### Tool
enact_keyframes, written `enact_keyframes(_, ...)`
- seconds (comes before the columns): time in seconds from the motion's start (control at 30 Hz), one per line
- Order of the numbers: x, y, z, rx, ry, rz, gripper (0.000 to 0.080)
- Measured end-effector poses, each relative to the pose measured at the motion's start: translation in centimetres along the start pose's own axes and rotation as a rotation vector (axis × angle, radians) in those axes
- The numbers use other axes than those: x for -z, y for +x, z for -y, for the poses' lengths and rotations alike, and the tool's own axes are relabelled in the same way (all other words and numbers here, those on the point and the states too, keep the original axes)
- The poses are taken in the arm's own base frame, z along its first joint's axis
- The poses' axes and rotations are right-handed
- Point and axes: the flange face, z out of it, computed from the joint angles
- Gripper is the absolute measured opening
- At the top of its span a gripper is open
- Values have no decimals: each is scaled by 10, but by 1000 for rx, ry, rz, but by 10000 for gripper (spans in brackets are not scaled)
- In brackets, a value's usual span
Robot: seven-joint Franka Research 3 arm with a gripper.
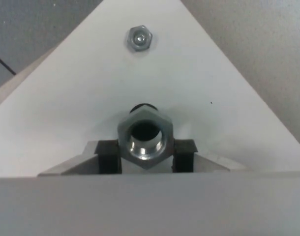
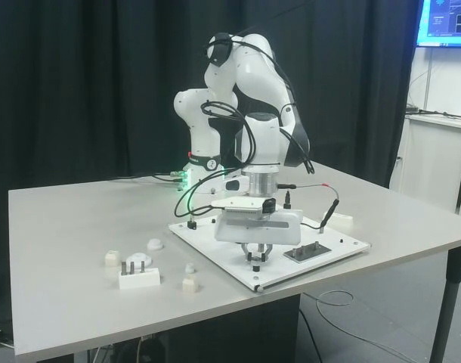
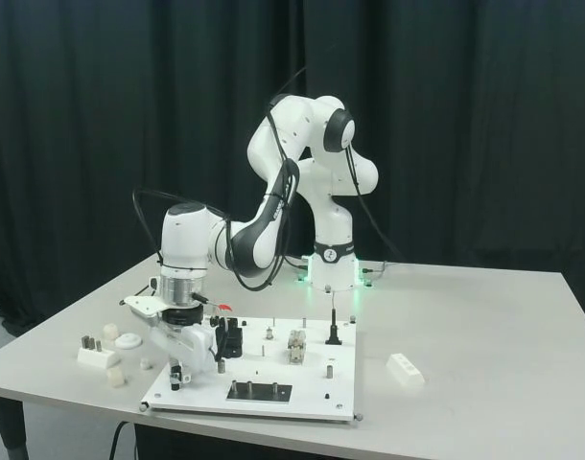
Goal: Insert bolt 4.
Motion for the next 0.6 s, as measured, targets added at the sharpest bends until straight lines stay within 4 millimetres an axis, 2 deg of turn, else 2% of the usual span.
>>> enact_keyframes(0.6, -1, 0, 0, -3, 7, -4, 223)
